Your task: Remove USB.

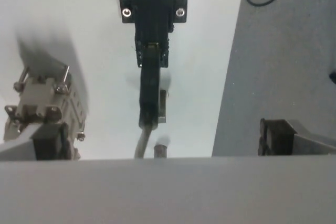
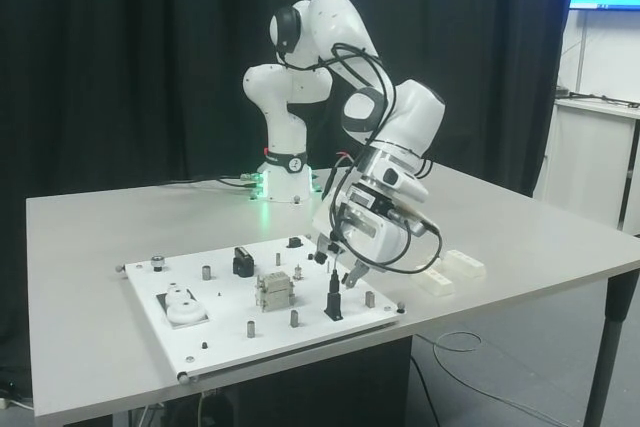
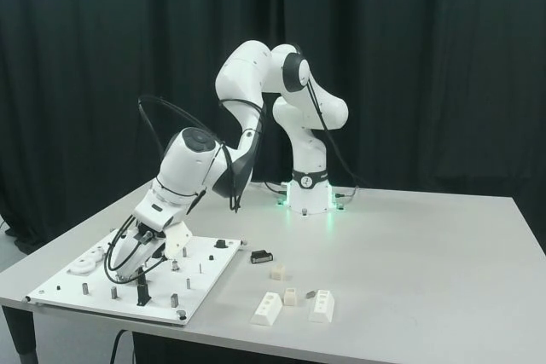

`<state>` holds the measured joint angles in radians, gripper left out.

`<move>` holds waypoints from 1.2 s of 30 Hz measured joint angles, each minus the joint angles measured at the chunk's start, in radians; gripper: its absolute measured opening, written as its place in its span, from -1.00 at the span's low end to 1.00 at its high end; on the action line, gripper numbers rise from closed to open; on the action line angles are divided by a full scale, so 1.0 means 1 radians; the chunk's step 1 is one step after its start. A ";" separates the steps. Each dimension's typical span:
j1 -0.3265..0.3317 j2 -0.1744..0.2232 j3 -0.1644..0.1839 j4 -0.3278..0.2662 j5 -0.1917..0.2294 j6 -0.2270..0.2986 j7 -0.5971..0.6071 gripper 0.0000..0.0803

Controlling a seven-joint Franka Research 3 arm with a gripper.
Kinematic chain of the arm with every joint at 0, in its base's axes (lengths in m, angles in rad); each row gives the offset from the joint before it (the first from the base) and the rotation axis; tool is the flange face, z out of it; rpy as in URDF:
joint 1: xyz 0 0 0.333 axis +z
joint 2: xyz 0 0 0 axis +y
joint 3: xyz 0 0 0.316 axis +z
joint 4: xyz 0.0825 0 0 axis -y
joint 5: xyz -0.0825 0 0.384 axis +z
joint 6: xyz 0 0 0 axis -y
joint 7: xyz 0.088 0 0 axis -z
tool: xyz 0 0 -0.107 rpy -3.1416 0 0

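Gripper (image 2: 341, 269) tilted, low over white board (image 2: 230, 342) on grey table (image 2: 90, 237); fingers spread wide, holding nothing. USB plug (image 1: 149, 90), black w/ grey cable, still seated in black socket block (image 1: 153, 8) on board, standing upright near board's front edge. Plug lies between the fingertips, untouched. Grey metal connector (image 1: 44, 103) at approx 9 o'clock from plug, apart.

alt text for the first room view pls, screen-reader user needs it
A white arm on a grey table leans down over a white board, its gripper just above a black USB plug standing upright near the board's front edge. The board also carries small pegs and connectors; two white blocks lie on the table beside it.
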<state>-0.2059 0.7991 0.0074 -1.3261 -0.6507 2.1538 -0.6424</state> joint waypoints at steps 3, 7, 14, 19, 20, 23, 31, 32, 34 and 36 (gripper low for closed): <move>0.000 0.001 -0.001 0.000 0.012 0.001 0.000 0.99; 0.001 0.001 -0.002 0.000 0.025 0.001 0.000 0.99; 0.001 0.002 -0.003 0.000 0.034 0.001 0.003 0.99; 0.001 0.002 -0.004 0.000 0.038 0.001 0.012 0.99; 0.001 0.002 -0.004 0.000 0.038 0.001 0.013 0.99; 0.001 0.002 -0.005 0.000 0.043 0.000 0.017 0.99; 0.003 0.002 -0.010 0.000 0.054 -0.002 0.019 0.74; 0.003 0.002 -0.011 0.000 0.054 -0.003 0.019 0.74; 0.004 0.002 -0.012 0.000 0.054 -0.003 0.019 0.74; 0.004 0.002 -0.012 0.000 0.054 -0.004 0.019 0.74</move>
<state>-0.2022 0.8013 -0.0049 -1.3261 -0.5962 2.1500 -0.6239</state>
